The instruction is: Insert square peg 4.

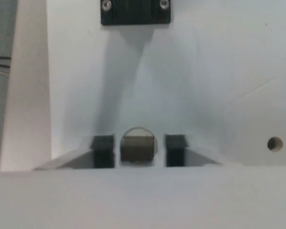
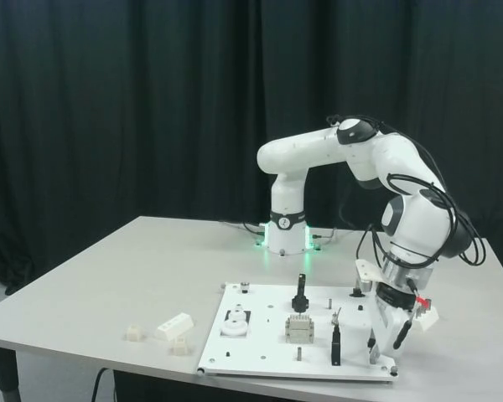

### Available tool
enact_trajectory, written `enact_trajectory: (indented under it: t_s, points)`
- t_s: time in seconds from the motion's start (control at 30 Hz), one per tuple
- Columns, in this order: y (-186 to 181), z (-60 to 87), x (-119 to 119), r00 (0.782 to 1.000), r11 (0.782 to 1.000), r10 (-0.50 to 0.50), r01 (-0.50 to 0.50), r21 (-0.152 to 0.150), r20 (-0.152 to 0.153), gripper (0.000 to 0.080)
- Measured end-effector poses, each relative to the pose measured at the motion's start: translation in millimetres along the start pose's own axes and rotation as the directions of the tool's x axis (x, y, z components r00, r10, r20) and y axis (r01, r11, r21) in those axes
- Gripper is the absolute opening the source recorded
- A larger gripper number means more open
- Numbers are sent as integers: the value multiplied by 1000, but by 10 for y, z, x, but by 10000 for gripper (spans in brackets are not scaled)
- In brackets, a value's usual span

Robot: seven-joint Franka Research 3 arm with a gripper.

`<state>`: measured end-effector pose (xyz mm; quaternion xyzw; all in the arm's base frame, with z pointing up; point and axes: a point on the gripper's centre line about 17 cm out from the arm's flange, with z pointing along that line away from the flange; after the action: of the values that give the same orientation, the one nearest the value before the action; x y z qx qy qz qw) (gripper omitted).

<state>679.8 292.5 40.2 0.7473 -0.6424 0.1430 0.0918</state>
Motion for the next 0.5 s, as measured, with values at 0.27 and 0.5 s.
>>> enact_trajectory:
  t_s: [0.27, 0.5]
  points:
    - [-49, 8, 45, 1000, 1000, -2, 3, 16, -8, 462]
    - [-102, -50, 112, 1000, 1000, -3, 3, 29, -14, 781]
